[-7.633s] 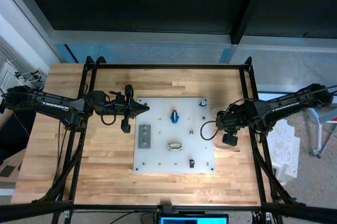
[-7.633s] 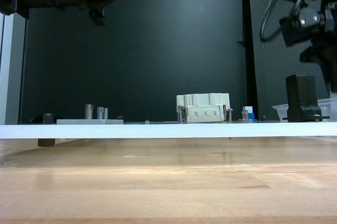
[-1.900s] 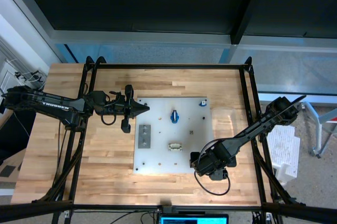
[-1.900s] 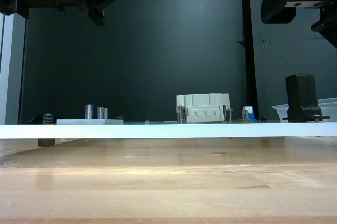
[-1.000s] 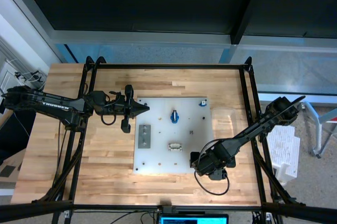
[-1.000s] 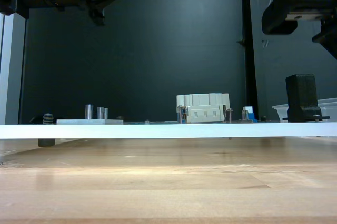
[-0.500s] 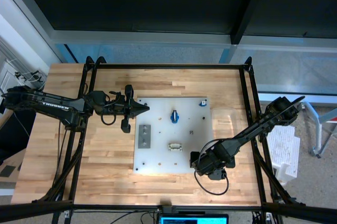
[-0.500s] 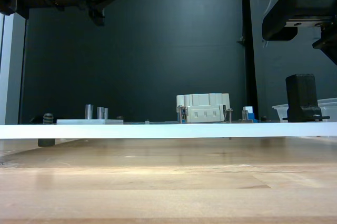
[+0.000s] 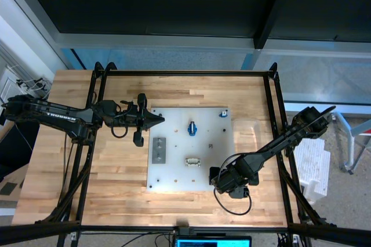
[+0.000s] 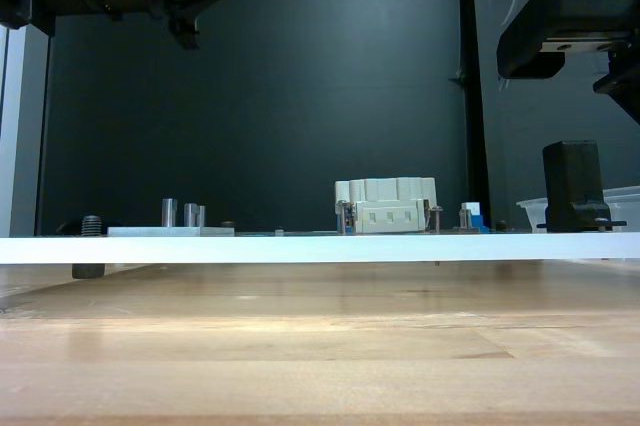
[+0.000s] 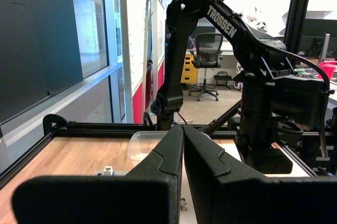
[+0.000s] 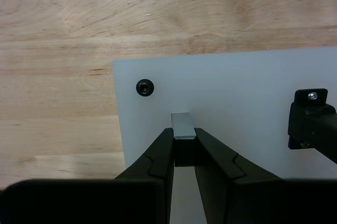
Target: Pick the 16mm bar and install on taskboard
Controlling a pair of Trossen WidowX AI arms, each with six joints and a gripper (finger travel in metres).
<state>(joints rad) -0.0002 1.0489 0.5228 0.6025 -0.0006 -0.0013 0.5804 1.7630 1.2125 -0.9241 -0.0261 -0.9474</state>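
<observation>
The left gripper [image 9: 160, 119] hangs high over the far left edge of the taskboard [image 9: 174, 173], its jaws pressed together with nothing between them. Past their tips stretches the board's far side, and well beyond that a clear tray [image 11: 143, 143]. The grey two-hole block [image 9: 158, 149] sits below and to one side of those closed jaws. The blue knob [image 9: 192, 128] and a pale connector [image 9: 192, 162] lie between the two grippers. The right gripper [image 12: 183, 132] is over the board's near right corner, jaws narrow and clamped on the 16mm bar [image 12: 182, 125], whose grey end juts just past the fingertips [image 12: 166, 139]. A corner screw [image 12: 145, 87] lies just ahead of the jaws to one side, and a black connector [image 12: 310, 120] stands off to the other. Whether the bar touches the board cannot be told.
</observation>
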